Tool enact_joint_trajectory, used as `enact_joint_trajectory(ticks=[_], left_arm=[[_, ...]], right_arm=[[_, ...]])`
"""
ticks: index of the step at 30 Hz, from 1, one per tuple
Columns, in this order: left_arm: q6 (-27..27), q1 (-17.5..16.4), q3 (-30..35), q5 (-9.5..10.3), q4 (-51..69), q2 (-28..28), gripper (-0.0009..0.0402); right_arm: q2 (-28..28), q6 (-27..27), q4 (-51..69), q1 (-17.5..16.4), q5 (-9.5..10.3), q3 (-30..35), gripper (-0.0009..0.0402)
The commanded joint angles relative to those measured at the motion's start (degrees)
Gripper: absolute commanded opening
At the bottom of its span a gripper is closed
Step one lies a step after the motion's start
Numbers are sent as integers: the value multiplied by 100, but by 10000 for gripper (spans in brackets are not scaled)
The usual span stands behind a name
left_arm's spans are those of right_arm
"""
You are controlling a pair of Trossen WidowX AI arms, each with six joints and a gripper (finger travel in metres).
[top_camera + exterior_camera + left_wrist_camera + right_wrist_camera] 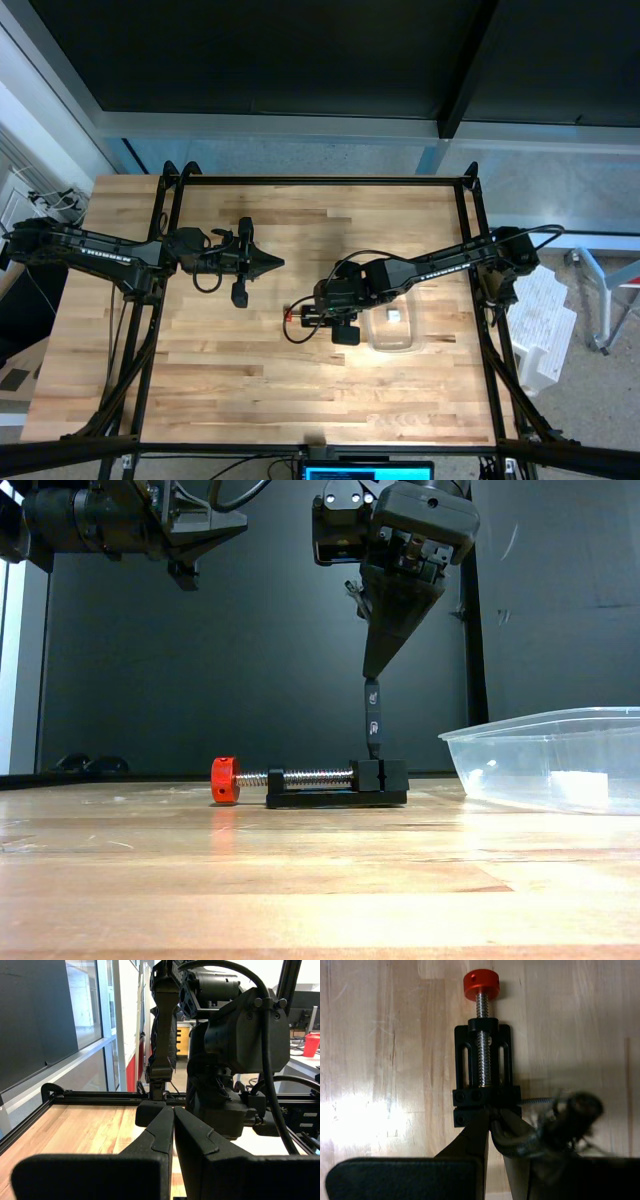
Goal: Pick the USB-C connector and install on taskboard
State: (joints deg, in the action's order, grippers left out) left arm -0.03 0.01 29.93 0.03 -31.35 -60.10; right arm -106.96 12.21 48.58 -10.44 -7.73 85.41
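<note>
Counter (250,390): pale wood.
Tray (520,772): clear plastic, near the taskboard (335,798).
Left claw (276,263): closed, empty, held high and well apart.
Right claw (372,670): clamped on the USB-C connector (372,720), above the taskboard.
Taskboard: black, flat on the counter.
USB-C connector: upright, its lower end meeting the taskboard's block, opposite the red knob (224,779).

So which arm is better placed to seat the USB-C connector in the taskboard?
Right. The right gripper holds the USB-C connector upright, its lower end at the taskboard. The left gripper is shut, empty, off to the side.
</note>
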Motion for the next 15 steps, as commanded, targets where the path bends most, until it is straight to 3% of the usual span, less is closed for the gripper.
enact_joint_trajectory(ticks=[1,15], left_arm=[[0,0,2,0,0,0,0],[0,0,2,0,0,-2,0]], right_arm=[[-44,-7,9,15,17,-133,0],[17,-98,15,20,26,-160,16]])
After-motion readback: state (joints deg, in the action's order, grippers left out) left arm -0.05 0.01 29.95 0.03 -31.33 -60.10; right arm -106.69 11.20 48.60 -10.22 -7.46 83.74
